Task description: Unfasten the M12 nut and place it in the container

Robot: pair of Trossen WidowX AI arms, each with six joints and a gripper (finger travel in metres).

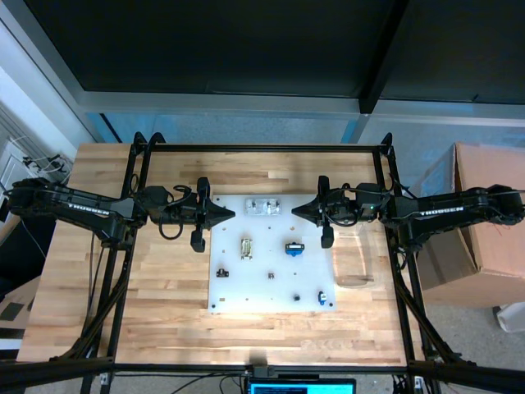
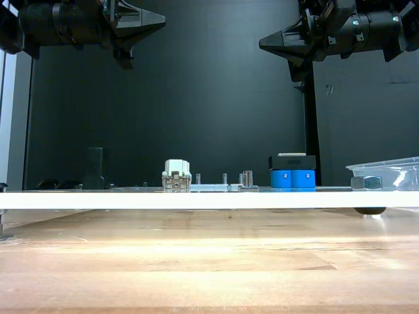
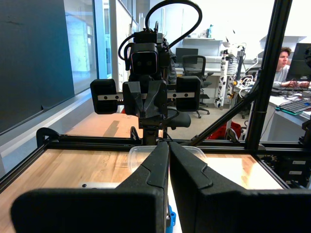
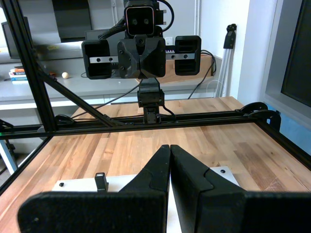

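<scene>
The small silver nut [image 1: 321, 296] sits on its stud near the white board's [image 1: 246, 287] near right edge. In the low view the nut [image 2: 365, 182] stands in front of the clear container [image 2: 393, 170]. The high view shows that container [image 1: 358, 256] lying beside the board's right edge with nothing inside. My left gripper [image 1: 232, 213] hovers high over the board's far left part, shut and holding nothing. Facing it over the far right part is my right gripper [image 1: 295, 212], also shut and holding nothing. Both hang well above the board, the left gripper [image 2: 163, 21] and the right gripper [image 2: 262, 44] alike.
The board also carries a blue block [image 1: 294, 248], a white connector [image 1: 246, 247], a clear part [image 1: 264, 206] at the far edge and a small post [image 1: 271, 276]. A black frame [image 1: 262, 148] rings the wooden table. A cardboard box [image 1: 484, 222] stands off to the right.
</scene>
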